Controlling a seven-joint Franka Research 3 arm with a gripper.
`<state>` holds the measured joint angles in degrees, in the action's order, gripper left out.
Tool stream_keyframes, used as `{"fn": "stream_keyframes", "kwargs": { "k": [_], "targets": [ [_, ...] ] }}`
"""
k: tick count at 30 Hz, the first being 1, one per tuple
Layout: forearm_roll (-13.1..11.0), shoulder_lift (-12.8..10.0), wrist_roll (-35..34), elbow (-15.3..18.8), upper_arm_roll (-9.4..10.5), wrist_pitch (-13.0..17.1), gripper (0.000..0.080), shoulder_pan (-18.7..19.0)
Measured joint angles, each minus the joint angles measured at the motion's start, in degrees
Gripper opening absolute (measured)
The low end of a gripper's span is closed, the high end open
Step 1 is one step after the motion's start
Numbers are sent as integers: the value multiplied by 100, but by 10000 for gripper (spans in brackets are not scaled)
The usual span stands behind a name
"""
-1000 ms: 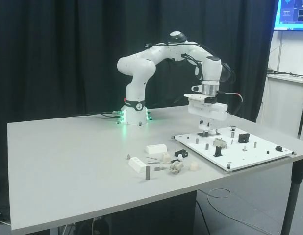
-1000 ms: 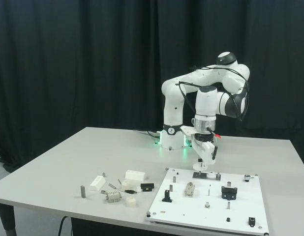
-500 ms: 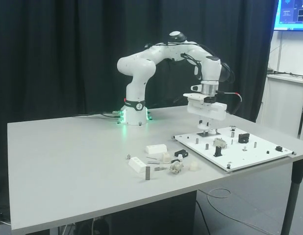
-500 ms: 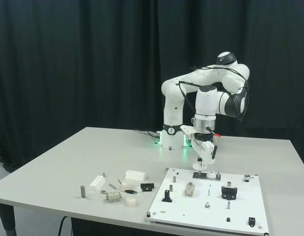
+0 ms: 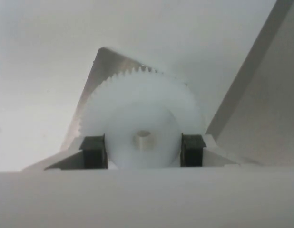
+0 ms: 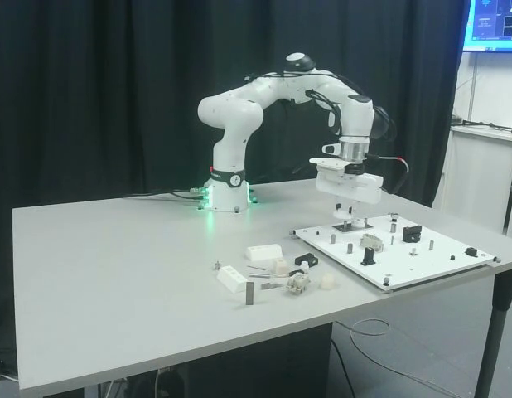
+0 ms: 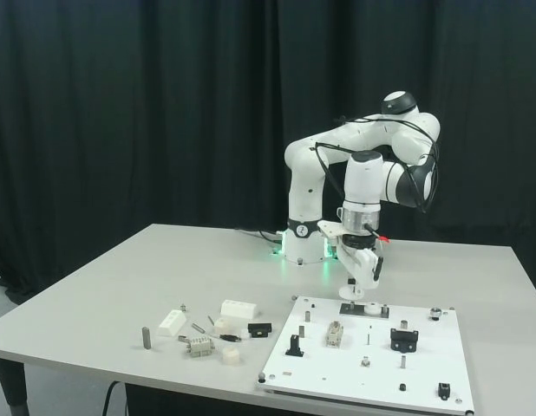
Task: Place large gear.
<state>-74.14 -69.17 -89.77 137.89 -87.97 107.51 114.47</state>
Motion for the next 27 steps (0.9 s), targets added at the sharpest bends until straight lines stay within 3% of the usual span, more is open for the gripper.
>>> {"fn": "stream_keyframes", "kwargs": {
  "k": [15,27],
  "targets": [
    [33,0,114,0,0,95,332,-2],
    [373,-1,260,53,-53,489,332,-163]
  ]
}}
